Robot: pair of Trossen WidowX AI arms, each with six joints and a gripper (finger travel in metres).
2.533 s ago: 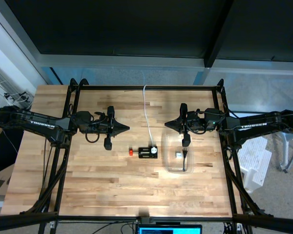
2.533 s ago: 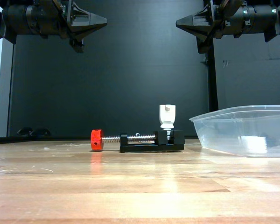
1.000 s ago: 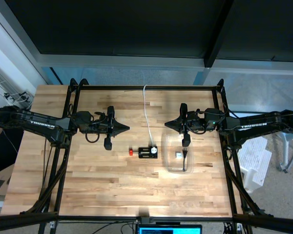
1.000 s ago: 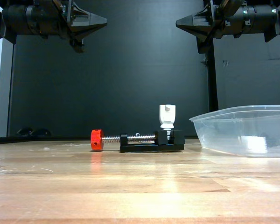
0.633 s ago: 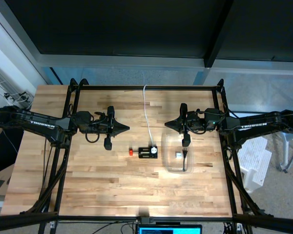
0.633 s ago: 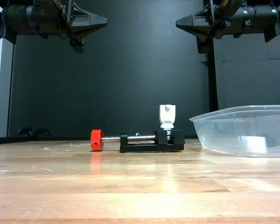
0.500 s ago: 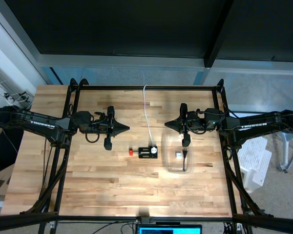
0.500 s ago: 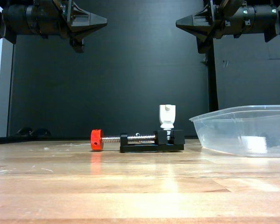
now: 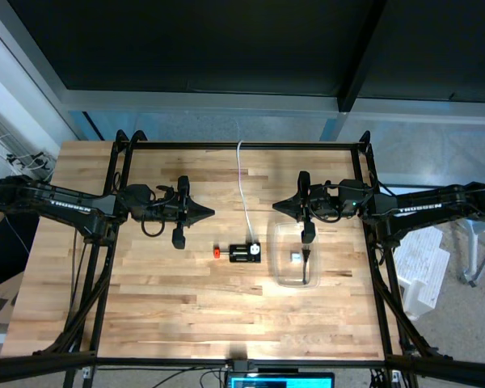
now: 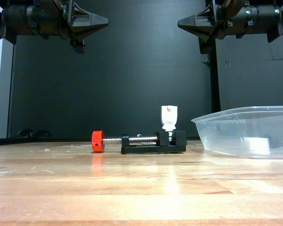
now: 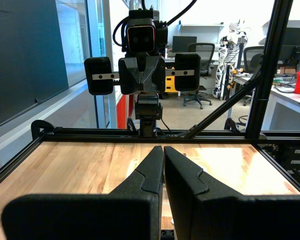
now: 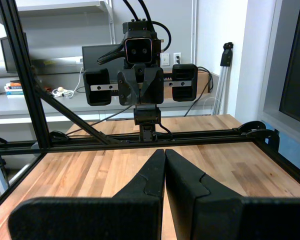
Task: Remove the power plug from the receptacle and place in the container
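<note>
The black power plug (image 9: pixel 306 268) lies inside the clear container (image 9: pixel 284 275) right of centre, beside a tiny white-grey cube (image 9: pixel 294 258). The white receptacle (image 9: pixel 255 248) stands upright in its black clamp base (image 9: pixel 242 253) with the red knob (image 9: pixel 216 252) at the left; nothing is plugged into it. My left gripper (image 9: pixel 211 212) hovers shut, high above the table and left of the clamp. My right gripper (image 9: pixel 276 205) is shut too, high over the container's far edge. Each wrist view shows its fingers pressed together with nothing held: left gripper (image 11: pixel 163 148), right gripper (image 12: pixel 164 151).
A white cable (image 9: pixel 243 182) runs from the receptacle to the table's far edge. A black metal frame (image 9: pixel 242 146) borders the wooden table. In the low view the clamp (image 10: pixel 153 142) and the container (image 10: pixel 247 132) sit apart, with both grippers far above them.
</note>
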